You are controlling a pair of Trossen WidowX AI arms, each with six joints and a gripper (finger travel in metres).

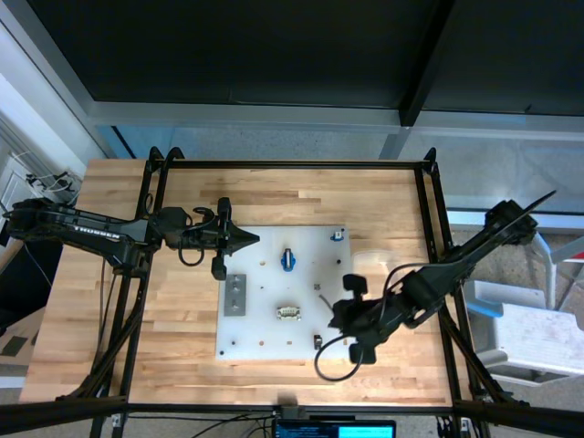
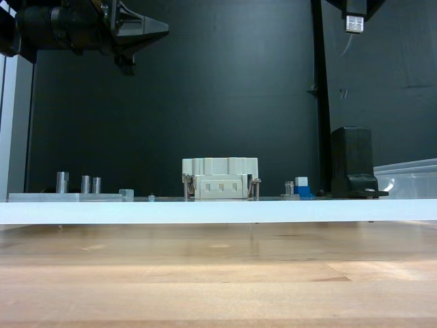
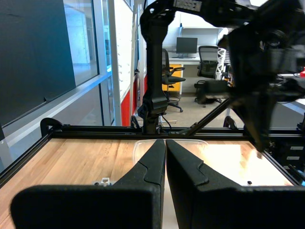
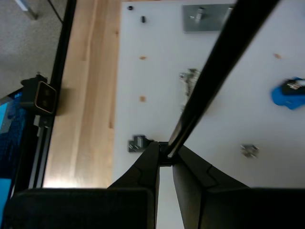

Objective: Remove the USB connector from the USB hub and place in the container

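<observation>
USB connector is seen hanging above the USB hub, silver tip pointed down and not touching the black block. It is clamped between the fingers of the right gripper, which is held over the near right part of the white board. The container is set just beside the board's right edge, apart from the plug. The left gripper is held high over the board's left edge, its fingers pressed together

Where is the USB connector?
Low view: the USB connector hangs high at right, above the USB hub, in the right gripper; the left gripper hovers over the board's left edge.
</observation>
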